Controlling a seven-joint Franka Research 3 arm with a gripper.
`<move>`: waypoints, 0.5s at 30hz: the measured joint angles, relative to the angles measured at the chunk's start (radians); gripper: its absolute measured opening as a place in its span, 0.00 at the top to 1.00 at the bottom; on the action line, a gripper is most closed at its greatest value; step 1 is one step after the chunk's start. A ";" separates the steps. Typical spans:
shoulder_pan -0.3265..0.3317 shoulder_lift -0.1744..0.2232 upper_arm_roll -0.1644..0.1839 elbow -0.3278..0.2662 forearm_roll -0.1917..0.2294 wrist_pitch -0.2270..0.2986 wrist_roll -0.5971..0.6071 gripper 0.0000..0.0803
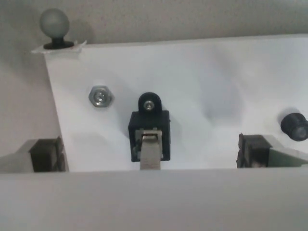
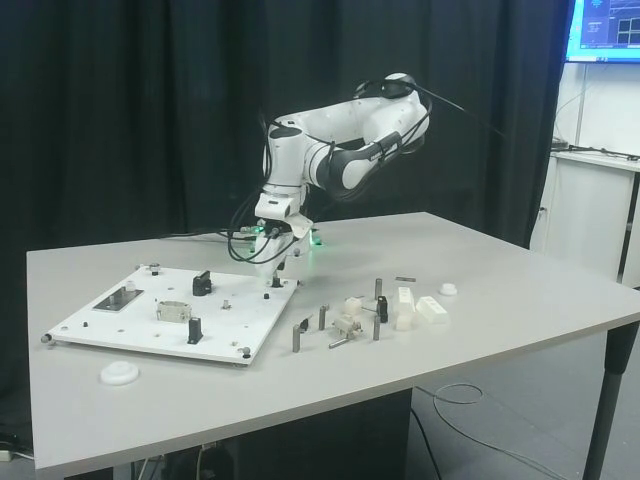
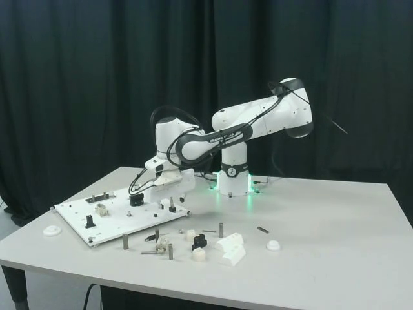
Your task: Remove Ethernet.
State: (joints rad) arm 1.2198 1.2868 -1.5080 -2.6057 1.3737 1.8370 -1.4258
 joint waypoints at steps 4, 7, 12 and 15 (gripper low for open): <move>-0.004 0.000 0.000 0.000 0.003 0.000 0.000 0.00; -0.006 0.000 0.001 0.001 0.008 0.000 0.000 0.00; -0.009 0.000 0.005 0.001 0.017 0.001 -0.001 0.00; -0.011 0.000 0.008 0.001 0.022 0.002 -0.001 0.00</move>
